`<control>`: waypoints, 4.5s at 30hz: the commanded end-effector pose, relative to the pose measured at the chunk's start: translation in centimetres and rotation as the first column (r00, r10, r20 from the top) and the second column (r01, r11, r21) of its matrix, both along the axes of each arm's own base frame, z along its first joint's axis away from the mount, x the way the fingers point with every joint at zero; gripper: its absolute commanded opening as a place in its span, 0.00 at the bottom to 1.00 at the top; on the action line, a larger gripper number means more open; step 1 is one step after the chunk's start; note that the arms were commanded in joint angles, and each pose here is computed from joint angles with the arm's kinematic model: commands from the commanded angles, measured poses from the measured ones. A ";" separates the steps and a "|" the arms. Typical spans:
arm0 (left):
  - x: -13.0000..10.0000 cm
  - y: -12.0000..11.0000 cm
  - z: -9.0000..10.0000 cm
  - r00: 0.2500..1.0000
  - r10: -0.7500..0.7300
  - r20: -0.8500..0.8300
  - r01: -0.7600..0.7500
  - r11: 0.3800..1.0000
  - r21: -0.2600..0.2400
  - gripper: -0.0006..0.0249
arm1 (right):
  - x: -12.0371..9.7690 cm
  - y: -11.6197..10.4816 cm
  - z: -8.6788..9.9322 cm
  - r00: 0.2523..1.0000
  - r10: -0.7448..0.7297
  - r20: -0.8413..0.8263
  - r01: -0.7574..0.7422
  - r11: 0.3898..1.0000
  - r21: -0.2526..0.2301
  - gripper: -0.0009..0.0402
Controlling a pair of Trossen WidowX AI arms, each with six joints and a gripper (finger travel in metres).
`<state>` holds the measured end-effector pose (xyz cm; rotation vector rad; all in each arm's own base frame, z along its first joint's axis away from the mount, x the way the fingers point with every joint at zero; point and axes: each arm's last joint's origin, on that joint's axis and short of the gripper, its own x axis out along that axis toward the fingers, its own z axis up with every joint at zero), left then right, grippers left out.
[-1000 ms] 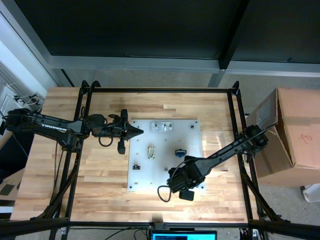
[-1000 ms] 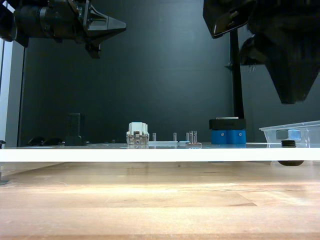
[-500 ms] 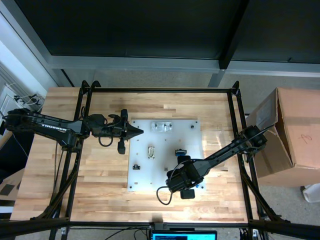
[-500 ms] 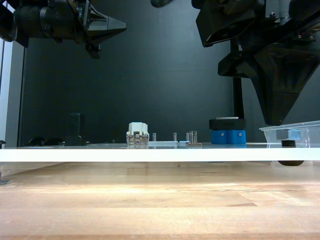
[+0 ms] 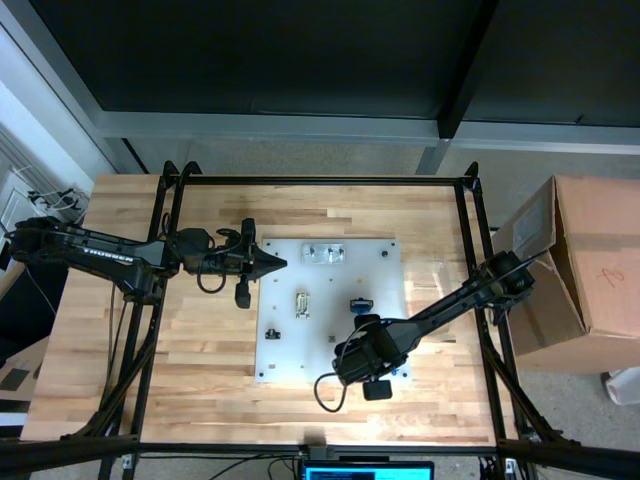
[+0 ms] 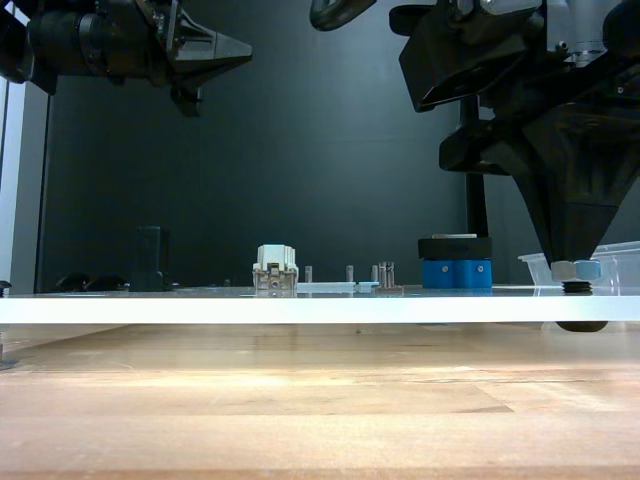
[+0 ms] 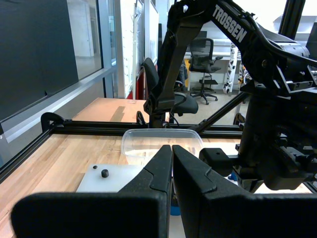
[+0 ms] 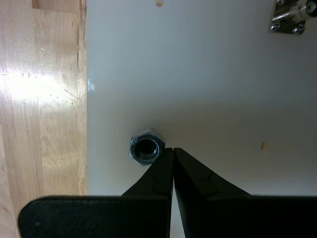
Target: Pick the M12 nut and place it on its threads and fasten
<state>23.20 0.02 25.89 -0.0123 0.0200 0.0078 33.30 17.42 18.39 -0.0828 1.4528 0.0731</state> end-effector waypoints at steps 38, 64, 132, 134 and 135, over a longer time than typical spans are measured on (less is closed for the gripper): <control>0.0 0.0 0.0 1.000 0.000 0.000 0.000 1.000 0.000 0.02 | -0.6 0.1 0.8 0.998 0.020 -0.055 -0.015 0.996 0.084 0.02; 0.0 0.0 0.0 1.000 0.000 0.000 0.000 1.000 0.000 0.02 | -0.7 0.8 0.1 0.992 0.103 -0.067 -0.087 0.975 0.204 0.02; 0.0 0.0 0.0 1.000 0.000 0.000 0.000 1.000 0.000 0.02 | -0.9 0.3 0.3 0.999 0.038 -0.011 -0.037 0.997 0.069 0.02; 0.0 0.0 0.0 1.000 0.000 0.000 0.000 1.000 0.000 0.02 | -0.9 0.2 0.3 1.000 0.030 0.005 -0.030 0.999 0.035 0.02; 0.0 0.0 0.0 1.000 0.000 0.000 0.000 1.000 0.000 0.02 | -0.8 0.2 0.3 1.000 0.022 0.015 -0.023 1.000 0.016 0.02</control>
